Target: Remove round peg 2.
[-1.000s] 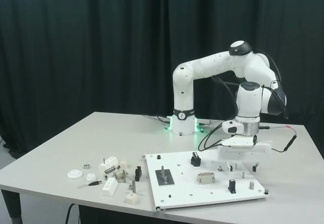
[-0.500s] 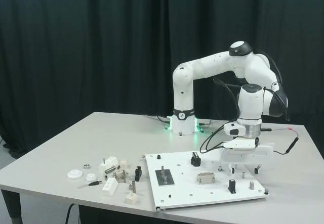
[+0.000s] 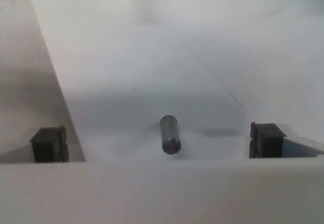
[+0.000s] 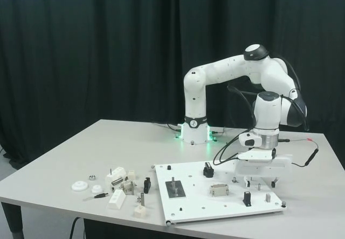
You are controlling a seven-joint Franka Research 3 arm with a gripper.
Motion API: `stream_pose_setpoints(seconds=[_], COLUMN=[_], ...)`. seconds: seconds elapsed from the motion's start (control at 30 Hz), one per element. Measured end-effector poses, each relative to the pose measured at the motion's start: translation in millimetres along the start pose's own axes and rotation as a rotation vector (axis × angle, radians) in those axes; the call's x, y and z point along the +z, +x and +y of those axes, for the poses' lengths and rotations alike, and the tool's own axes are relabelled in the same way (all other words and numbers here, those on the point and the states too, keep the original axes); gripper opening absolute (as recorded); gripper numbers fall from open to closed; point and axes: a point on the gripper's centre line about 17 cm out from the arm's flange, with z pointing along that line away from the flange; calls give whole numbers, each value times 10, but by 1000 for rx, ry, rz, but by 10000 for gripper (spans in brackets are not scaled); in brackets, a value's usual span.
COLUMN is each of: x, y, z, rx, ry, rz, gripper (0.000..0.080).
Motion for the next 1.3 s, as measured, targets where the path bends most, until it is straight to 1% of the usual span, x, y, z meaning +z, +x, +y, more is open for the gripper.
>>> stream_pose_setpoints(seconds=[0.17,0.2,0.5,0.53,0.67,0.7,0.8,1.0,1.03,1.3], x=[2,2,1,3,15,20,27,26,25,-4], y=[10,13,40,42,48,48,50,40,39,33], z=[12,15,41,46,68,73,51,46,45,44], rx=[4,8,29,30,34,35,34,33,33,32], ry=[-1,-1,-3,-4,-4,-4,2,3,4,5], rz=[2,3,10,10,9,9,8,4,4,1], gripper=[800,710,710,370,370,188,188,188,65,64])
